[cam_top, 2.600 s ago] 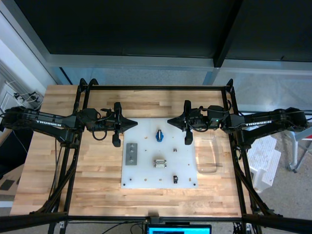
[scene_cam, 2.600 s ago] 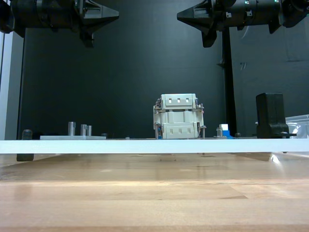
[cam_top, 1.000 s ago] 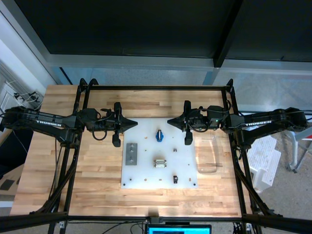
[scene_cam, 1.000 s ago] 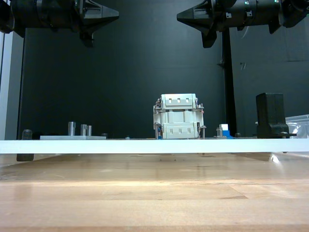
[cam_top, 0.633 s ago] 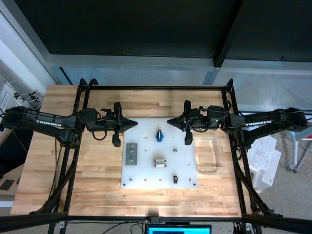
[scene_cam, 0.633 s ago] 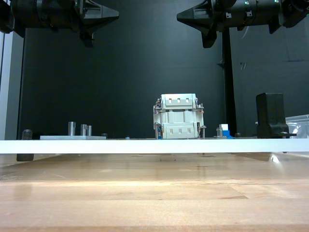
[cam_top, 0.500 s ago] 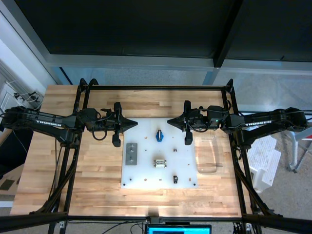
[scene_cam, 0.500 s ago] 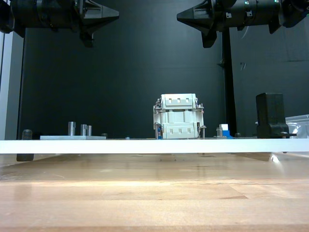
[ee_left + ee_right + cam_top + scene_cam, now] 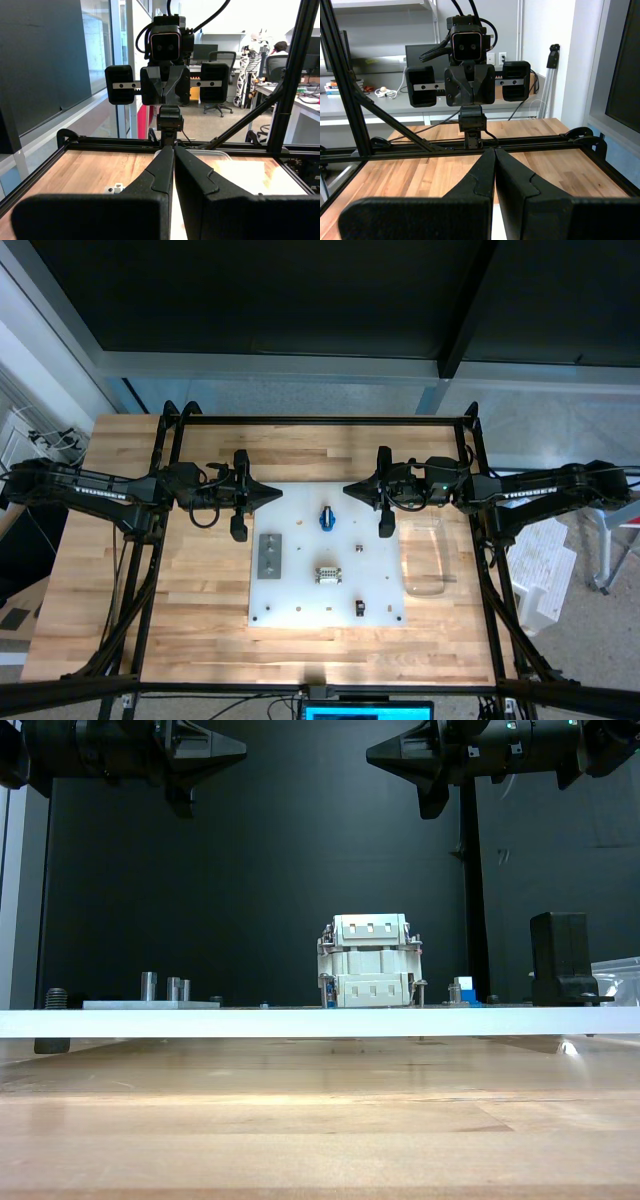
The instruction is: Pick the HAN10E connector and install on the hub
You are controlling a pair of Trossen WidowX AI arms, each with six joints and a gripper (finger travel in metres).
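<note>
Beige-grey, the HAN10E connector (image 9: 370,931) sits stacked on the hub (image 9: 372,986) on the white plate (image 9: 300,612), well below both pincers and between their facing tips. Left gripper (image 9: 281,494) hangs high over the plate's far left corner, its fingers (image 9: 160,172) pressed together on nothing. Right gripper (image 9: 346,488) hangs opposite at like height, its fingers (image 9: 481,176) likewise pressed together, holding nothing.

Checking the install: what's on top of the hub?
The HAN10E connector sits on the hub; their mating faces are hidden. Left gripper and right gripper hang shut, high above the white plate.
</note>
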